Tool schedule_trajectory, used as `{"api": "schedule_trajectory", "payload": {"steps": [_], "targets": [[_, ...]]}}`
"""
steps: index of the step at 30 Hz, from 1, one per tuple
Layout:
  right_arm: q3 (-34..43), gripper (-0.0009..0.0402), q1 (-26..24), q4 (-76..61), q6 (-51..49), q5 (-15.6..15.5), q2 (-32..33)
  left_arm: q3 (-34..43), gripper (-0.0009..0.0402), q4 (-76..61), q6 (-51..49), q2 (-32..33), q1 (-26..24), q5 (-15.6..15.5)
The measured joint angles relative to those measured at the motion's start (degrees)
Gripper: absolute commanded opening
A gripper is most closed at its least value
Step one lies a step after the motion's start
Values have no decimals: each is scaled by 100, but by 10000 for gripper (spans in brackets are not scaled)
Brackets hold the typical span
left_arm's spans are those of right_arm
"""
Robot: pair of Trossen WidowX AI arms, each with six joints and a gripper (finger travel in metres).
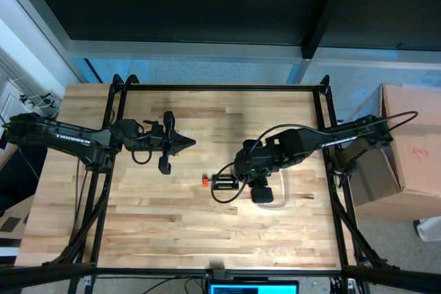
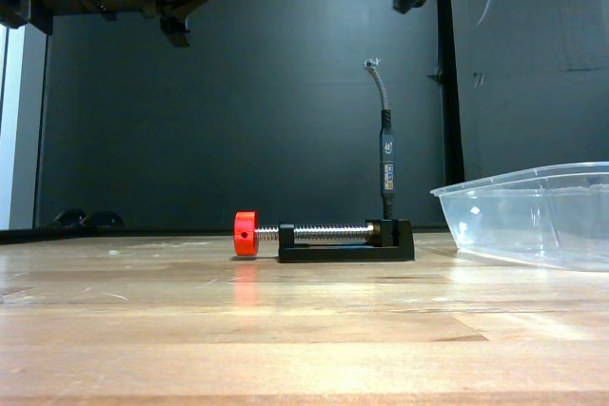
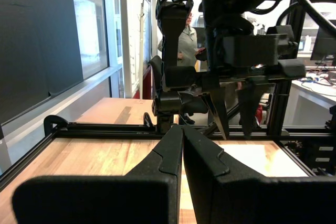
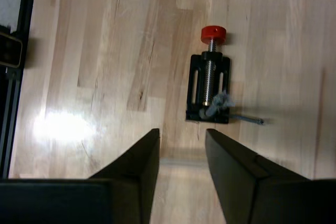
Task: Remove the USB-C connector from the USB-C receptacle and place in the container
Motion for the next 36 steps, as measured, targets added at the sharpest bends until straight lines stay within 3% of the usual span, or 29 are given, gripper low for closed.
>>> {"api": "schedule_trajectory", "payload": {"steps": [6,36], "targets": [[205,166,-2,-37,2,-2,400,-2,0,2,-2,0,0,2],[417,165,-131,57,146,-17,1746,0,0,0,0,0,0,2]]}}
